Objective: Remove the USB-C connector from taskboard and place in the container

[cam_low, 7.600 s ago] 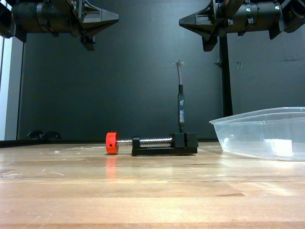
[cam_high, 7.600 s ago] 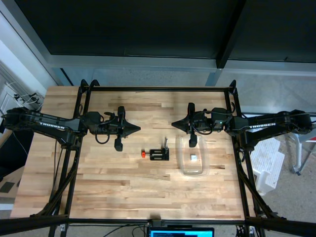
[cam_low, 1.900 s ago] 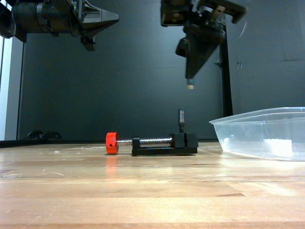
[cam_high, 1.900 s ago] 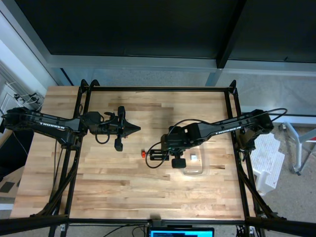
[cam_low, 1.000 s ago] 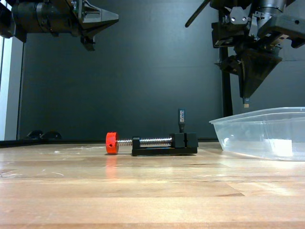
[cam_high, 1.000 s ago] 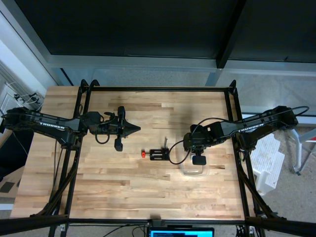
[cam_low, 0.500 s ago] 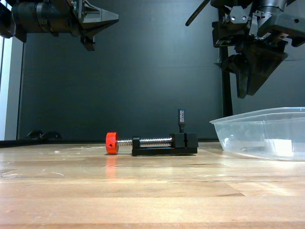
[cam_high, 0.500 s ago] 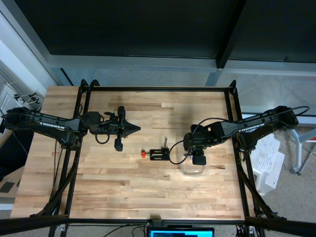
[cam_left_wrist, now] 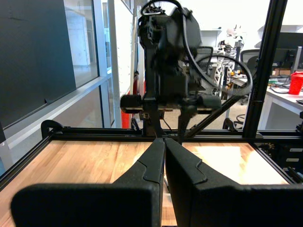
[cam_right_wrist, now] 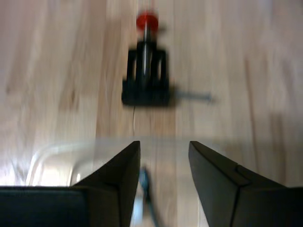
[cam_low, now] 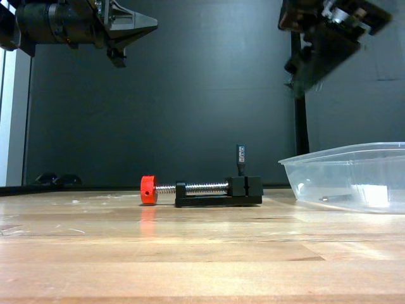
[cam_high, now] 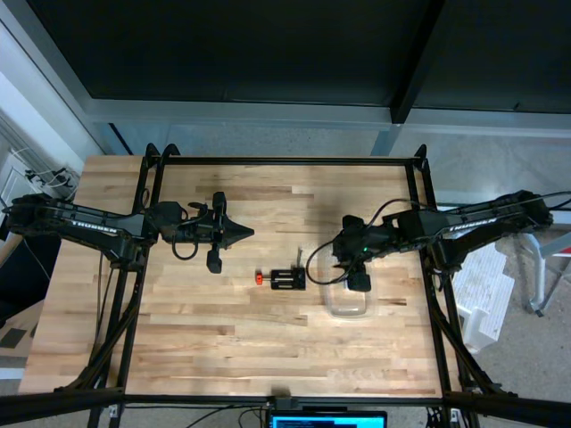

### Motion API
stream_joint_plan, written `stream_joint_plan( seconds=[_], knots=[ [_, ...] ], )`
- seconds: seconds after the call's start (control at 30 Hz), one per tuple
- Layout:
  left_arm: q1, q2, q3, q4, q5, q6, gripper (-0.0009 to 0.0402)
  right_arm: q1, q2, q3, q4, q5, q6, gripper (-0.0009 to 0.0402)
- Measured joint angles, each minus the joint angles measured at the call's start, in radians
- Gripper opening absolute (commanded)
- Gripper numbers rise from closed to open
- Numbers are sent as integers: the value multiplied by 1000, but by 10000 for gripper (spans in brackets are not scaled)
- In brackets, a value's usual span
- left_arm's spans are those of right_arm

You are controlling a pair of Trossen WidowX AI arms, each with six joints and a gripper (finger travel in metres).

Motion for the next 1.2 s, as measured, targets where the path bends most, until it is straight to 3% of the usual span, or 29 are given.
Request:
stream_joint_plan(
  seconds=[0.23,0.3,0.43,0.6,1.2],
  knots=[
    [0,0,0,0,0,0,0,-69,-93,-77,247,-86,-43,-5],
    [0,0,0,0,0,0,0,-89,-109,-98,319,-109,-64,5],
    [0,0,0,0,0,0,0,-122,-123,-116,432,-114,-111,1],
    [0,0,0,0,0,0,0,-188,-130,-165,612,-185,-121,0],
    [0,0,0,0,0,0,0,-203,-143,-315,1033,-180,-104,0]
  ],
)
